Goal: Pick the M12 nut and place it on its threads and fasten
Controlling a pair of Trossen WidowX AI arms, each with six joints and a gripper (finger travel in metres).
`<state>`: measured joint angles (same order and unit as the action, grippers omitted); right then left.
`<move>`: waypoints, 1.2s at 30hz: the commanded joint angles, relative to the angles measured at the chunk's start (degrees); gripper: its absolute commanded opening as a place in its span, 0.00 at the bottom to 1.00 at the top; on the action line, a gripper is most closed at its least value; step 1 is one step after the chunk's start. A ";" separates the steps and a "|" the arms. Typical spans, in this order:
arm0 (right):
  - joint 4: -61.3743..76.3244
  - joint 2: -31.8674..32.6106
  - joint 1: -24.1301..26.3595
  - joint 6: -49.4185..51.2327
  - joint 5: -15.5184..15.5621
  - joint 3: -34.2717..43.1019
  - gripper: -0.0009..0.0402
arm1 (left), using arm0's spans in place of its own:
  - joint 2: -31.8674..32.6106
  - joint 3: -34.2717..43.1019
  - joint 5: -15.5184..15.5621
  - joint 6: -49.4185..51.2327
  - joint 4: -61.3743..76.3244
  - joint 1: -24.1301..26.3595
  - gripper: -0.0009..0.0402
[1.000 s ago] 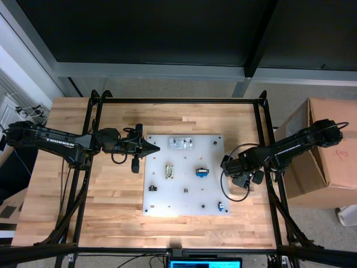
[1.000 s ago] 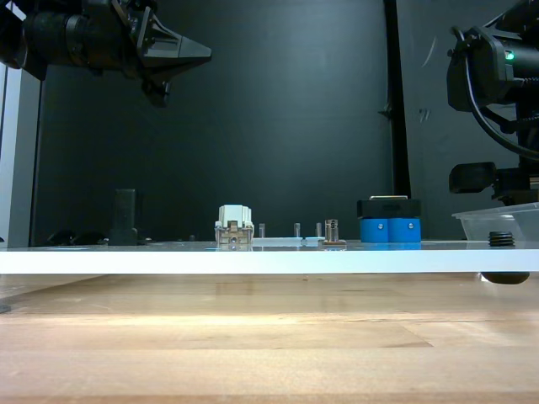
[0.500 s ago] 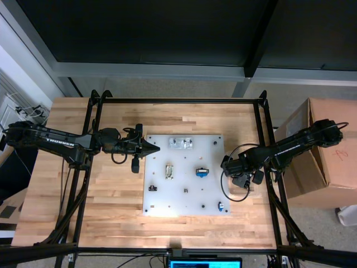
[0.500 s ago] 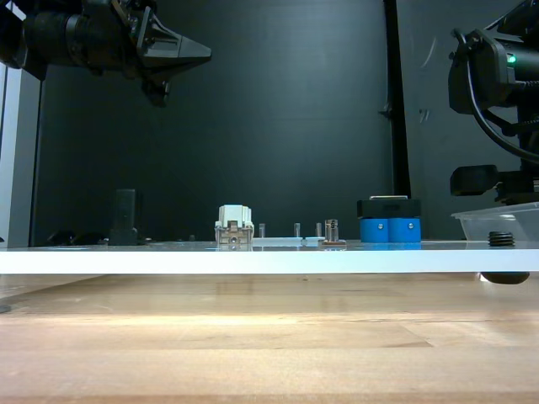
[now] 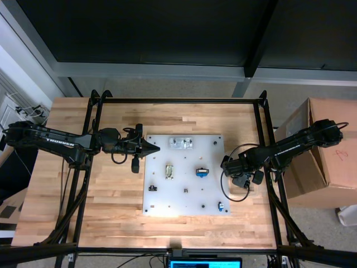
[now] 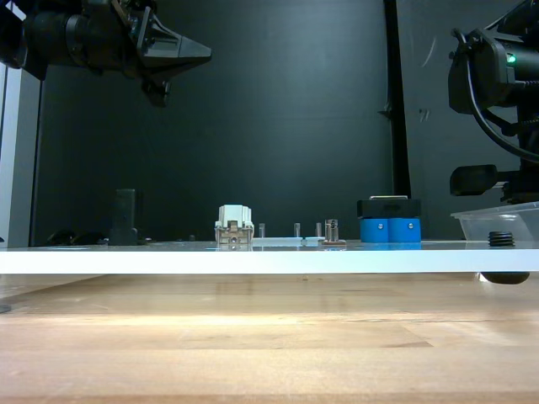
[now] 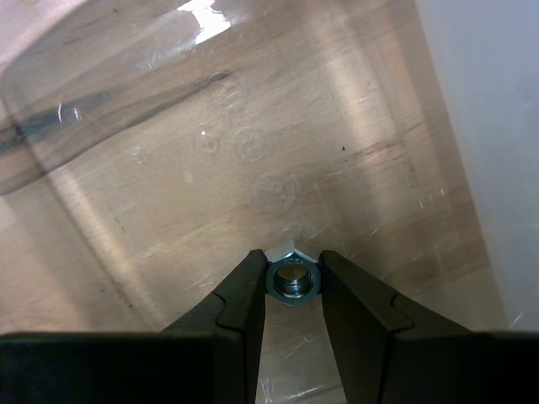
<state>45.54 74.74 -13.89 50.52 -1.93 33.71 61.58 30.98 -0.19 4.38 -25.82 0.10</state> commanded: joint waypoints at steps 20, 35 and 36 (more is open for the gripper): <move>14.95 3.10 -11.10 -2.40 -0.07 18.49 0.02 | 0.02 0.02 0.00 0.00 -0.02 -0.02 0.02; 18.10 19.43 -14.29 -1.55 -0.07 38.21 0.02 | 0.02 0.02 0.00 0.00 -0.02 0.00 0.02; 18.10 20.76 -14.60 -1.55 -0.07 39.67 0.02 | 0.02 0.02 0.00 0.00 -0.02 -0.02 0.02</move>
<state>63.64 93.97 -28.14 48.97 -2.00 71.64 61.58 31.00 -0.19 4.38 -25.82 0.10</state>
